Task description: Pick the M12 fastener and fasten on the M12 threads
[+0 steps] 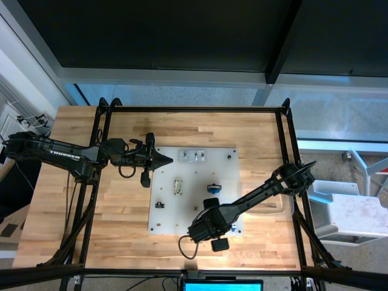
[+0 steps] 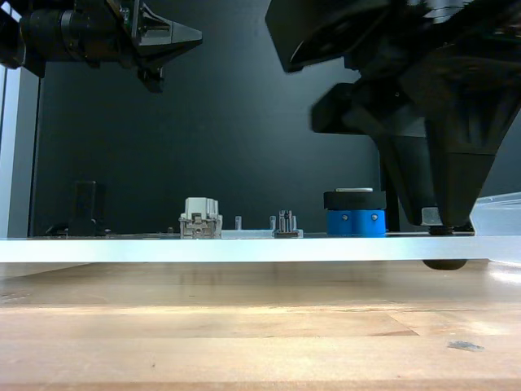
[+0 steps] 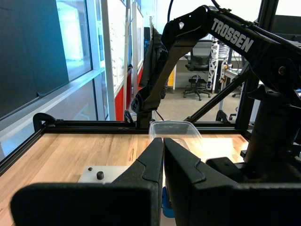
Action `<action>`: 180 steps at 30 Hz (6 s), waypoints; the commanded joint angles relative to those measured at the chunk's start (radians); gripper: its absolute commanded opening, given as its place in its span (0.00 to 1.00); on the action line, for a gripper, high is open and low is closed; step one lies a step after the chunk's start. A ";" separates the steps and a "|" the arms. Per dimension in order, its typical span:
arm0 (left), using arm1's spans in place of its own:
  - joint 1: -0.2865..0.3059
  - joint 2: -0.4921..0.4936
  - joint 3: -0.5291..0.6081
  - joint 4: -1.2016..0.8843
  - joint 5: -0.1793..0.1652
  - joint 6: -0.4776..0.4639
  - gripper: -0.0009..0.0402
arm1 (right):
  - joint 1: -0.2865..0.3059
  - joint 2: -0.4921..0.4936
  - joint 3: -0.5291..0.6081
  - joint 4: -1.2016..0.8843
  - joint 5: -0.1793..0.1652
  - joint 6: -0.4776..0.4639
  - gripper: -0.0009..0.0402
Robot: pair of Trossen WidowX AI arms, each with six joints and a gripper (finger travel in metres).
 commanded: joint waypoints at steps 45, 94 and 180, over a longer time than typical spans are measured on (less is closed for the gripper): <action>0.000 0.000 0.000 0.000 0.000 0.000 0.02 | 0.001 0.001 -0.001 0.008 0.002 2.312 0.06; 0.000 0.000 0.000 0.000 0.000 0.000 0.02 | 0.006 -0.005 -0.001 -0.018 0.031 2.743 0.06; 0.000 0.000 0.000 0.000 0.000 0.000 0.02 | 0.003 -0.145 -0.038 -0.047 0.002 0.149 0.12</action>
